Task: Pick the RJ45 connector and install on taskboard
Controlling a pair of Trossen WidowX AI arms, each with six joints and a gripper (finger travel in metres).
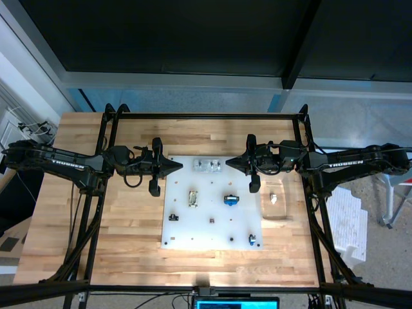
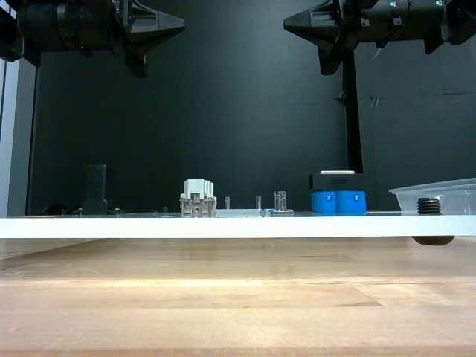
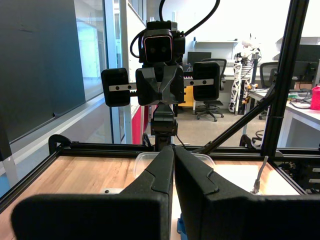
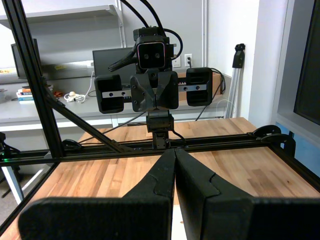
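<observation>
- The RJ45 connector [image 1: 251, 239] appears to sit in the blue jack [image 1: 254, 243] at the near right corner of the white board [image 1: 193, 232]. A small grey piece lies over the jack, though it is too small to be sure.
- A thin grey cable [image 3: 258, 179] stands up from that side of the board.
- The clear tray [image 1: 284, 216] lies just right of the board and holds a pale white block [image 1: 273, 199].
- The right pincer [image 1: 229, 162] hangs high over the board's far edge, its fingers pressed together on nothing.
- The left pincer [image 1: 179, 166] faces it, likewise closed and empty.
- The wooden bench [image 1: 96, 219] carries everything.
</observation>
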